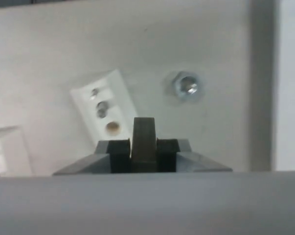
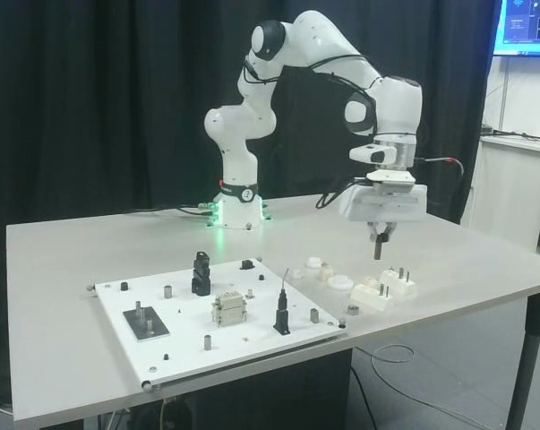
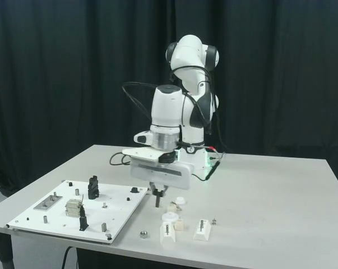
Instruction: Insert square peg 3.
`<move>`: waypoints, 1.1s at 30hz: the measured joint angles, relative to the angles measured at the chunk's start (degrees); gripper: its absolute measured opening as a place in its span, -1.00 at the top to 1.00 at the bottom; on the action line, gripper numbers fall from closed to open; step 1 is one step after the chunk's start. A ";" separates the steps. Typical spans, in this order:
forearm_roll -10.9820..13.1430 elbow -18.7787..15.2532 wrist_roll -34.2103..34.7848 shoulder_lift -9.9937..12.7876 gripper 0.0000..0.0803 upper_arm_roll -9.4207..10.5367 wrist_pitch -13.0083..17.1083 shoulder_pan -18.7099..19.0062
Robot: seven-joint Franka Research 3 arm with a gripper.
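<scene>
My gripper [image 2: 379, 235] hangs above the table, to the right of the white board [image 2: 175, 345], and is shut on a dark square peg [image 1: 144, 139]. The peg [image 2: 378, 247] points straight down from between the black fingertips [image 1: 119, 152]. It hangs above the grey table near the white holder blocks [image 2: 383, 289]. In the wrist view, a white holder block [image 1: 113, 93] with small pins and a round hole lies just beyond the peg's tip. From the second room view, the gripper [image 3: 156, 193] and peg [image 3: 157, 200] hover over the white parts [image 3: 174, 216].
A metal nut [image 1: 187, 86] lies on the table by the board's corner [image 2: 351, 310]. Two white round parts [image 2: 340, 282] lie near the holders. The board carries black fixtures [image 2: 200, 273], a connector [image 2: 228, 307] and several pegs. A second holder [image 3: 202, 228] sits near the table's front edge.
</scene>
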 joint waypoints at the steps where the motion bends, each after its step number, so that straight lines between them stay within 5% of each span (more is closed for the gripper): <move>1: 0.00 0.29 0.02 0.08 0.73 -0.01 0.05 -0.39; 33: -0.30 10.88 5.37 3.72 0.73 -0.16 -0.61 -13.54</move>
